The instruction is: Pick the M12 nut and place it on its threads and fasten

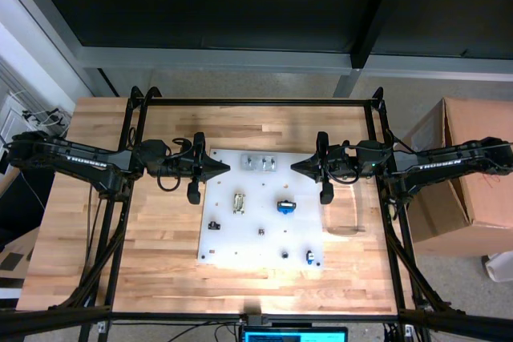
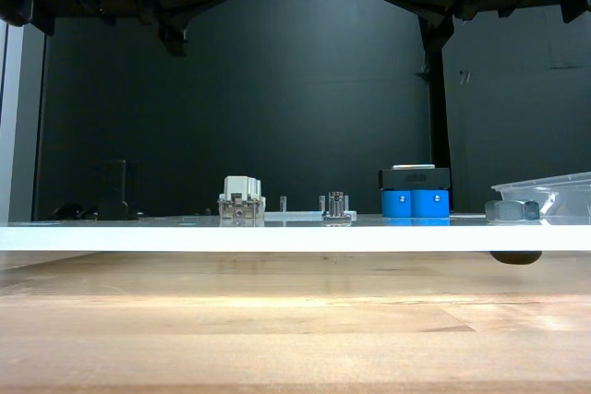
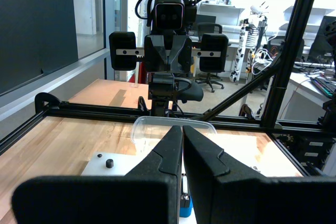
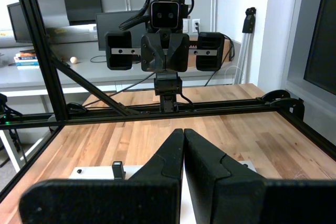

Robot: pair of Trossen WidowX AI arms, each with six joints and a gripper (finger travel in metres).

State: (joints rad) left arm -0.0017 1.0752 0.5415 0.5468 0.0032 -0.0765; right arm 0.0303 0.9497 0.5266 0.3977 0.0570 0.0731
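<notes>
- Left gripper (image 1: pixel 220 168): high over the far left part of the white board (image 1: pixel 240 246). Its fingers are pressed together with nothing between them.
- Right gripper (image 1: pixel 298 167): high over the far right part, tip facing the left one. Its fingers are also closed on nothing.
- M12 nut (image 2: pixel 512 210): on its stud at the board's near right edge. It sits low, and no ribs show beneath it. In the high view the clear tray (image 1: pixel 353 218) behind it holds no nut.
- Relation to note: the nut lies well below the right gripper and toward the near edge, with its bore upright. The right arm is the nearer.
- Judgement: for any further fastening you would come straight down over it.
</notes>
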